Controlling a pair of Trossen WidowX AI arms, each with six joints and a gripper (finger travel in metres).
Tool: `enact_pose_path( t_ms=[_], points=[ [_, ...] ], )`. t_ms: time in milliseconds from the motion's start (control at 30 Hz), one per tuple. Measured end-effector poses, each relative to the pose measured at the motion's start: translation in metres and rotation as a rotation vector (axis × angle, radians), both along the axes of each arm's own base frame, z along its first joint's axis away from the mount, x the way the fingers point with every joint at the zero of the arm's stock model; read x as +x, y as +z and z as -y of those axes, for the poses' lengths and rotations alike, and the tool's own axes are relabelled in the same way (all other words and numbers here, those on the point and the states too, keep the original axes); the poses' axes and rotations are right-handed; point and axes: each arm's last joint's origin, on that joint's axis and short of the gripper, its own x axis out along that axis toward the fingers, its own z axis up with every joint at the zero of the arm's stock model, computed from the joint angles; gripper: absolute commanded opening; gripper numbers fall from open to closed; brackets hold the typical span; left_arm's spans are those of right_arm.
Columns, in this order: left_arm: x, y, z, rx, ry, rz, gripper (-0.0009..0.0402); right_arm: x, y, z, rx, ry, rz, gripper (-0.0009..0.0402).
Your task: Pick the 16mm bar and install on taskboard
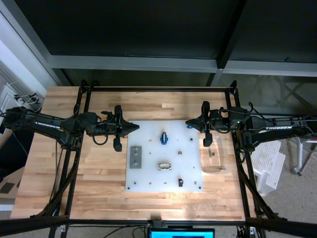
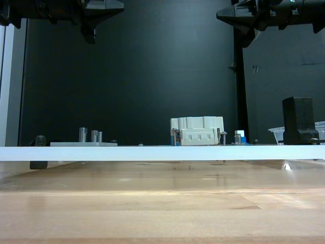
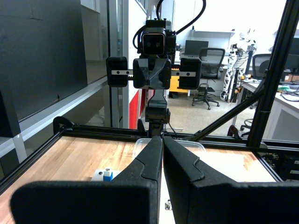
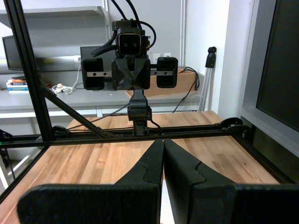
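Left gripper [image 1: 135,128] and right gripper [image 1: 189,122] are held above the taskboard's [image 1: 148,182] far corners, jaws clenched, empty; the 16mm bar cannot be made out.

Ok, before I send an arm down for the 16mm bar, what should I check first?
1. Left end effector clear of the taskboard: ok, high above its far left corner.
2. Right end effector clear: ok, high above the far right corner.
3. Both empty: ok.
4. Open for a pick: not ok, both shut.
5. 16mm bar located: cannot tell; a small dark part lies in the clear tray right of the board.
6. Its seat identified: cannot tell.
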Motion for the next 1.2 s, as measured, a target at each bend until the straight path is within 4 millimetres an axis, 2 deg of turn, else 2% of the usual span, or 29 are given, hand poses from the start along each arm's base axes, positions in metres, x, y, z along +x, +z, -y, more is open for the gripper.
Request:
enact_pose_path(
  t_ms=[867,1200],
  points=[
    [0.000,0.000,0.000,0.000,0.000,0.000,0.0001,0.000,0.002,0.000,0.025,0.001,0.002,0.0000],
    [0.000,0.000,0.000,0.000,0.000,0.000,0.0001,-0.005,0.010,-0.001,0.051,-0.014,-0.284,0.0000]
  ],
)
